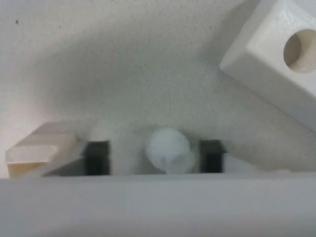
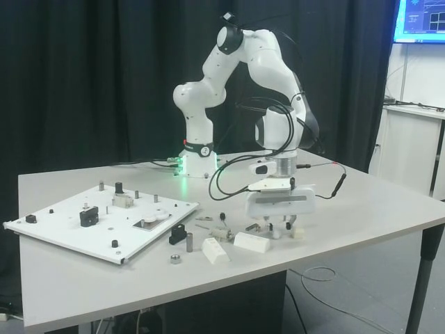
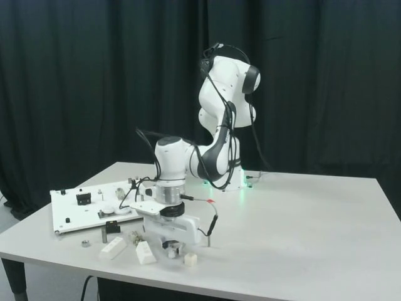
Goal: Place small gear.
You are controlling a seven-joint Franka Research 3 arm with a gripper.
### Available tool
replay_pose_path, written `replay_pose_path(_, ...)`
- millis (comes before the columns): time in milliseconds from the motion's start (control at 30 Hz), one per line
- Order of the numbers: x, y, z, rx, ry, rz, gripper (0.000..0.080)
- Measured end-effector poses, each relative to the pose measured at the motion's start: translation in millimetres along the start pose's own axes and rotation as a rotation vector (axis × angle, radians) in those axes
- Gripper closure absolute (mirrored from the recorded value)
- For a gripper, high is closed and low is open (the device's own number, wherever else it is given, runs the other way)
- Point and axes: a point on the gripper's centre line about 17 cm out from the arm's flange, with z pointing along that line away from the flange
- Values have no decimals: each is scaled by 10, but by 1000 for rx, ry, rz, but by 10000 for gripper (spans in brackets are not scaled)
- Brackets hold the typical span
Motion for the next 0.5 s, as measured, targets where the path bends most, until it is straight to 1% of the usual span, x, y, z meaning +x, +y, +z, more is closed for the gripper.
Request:
replay_pose_path(133, 16, 13, -8, 0, 2, 3, 461)
replay_pose_path(167, 22, 16, -11, 1, 3, 4, 139)
replay_pose_path(333, 48, 31, -29, 0, 5, 4, 139)
replay_pose_path(367, 52, 34, -34, 0, 6, 3, 29)
replay_pose_path(500, 71, 43, -56, 1, 5, 4, 29)
